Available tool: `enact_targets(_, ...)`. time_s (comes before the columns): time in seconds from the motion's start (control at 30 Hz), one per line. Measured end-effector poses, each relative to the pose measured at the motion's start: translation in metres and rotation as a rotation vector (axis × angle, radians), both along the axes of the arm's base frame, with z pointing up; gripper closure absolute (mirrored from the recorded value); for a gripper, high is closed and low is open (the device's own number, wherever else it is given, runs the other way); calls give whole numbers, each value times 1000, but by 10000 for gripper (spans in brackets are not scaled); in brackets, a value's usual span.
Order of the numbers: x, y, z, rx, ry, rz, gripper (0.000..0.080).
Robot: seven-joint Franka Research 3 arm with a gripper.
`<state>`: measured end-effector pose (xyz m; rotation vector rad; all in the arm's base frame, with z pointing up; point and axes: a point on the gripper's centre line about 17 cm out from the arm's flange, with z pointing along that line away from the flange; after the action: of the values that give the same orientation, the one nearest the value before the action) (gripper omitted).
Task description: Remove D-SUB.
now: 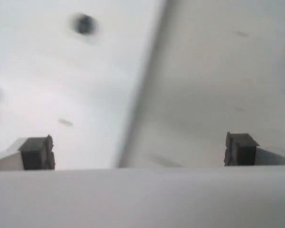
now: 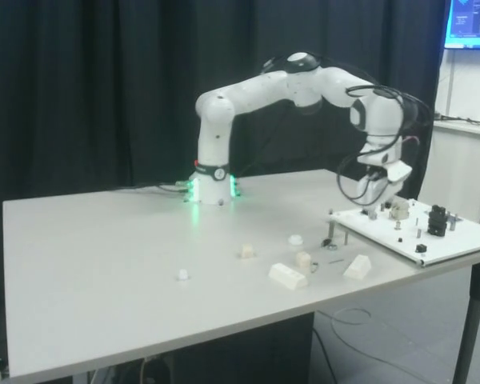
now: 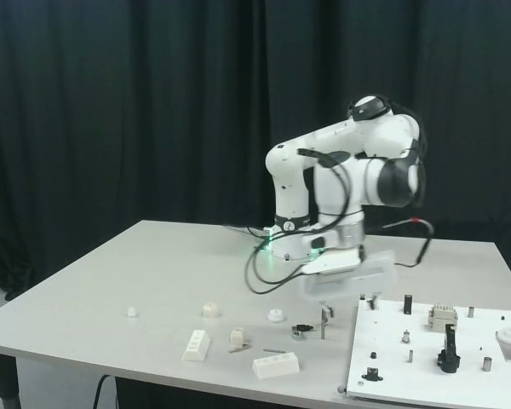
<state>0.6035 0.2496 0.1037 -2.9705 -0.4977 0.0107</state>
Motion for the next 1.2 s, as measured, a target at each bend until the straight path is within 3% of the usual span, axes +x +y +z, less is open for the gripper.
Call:
enact_targets(0.37,5,103,19,19,-25,-114,3)
enact_targets(0.57,9,145,22,20,-48,-140,3)
enact_targets(0.97,14,193,8,28,-64,-221,3)
enact_targets(1.2,18,207,-5,48,-54,-262,3)
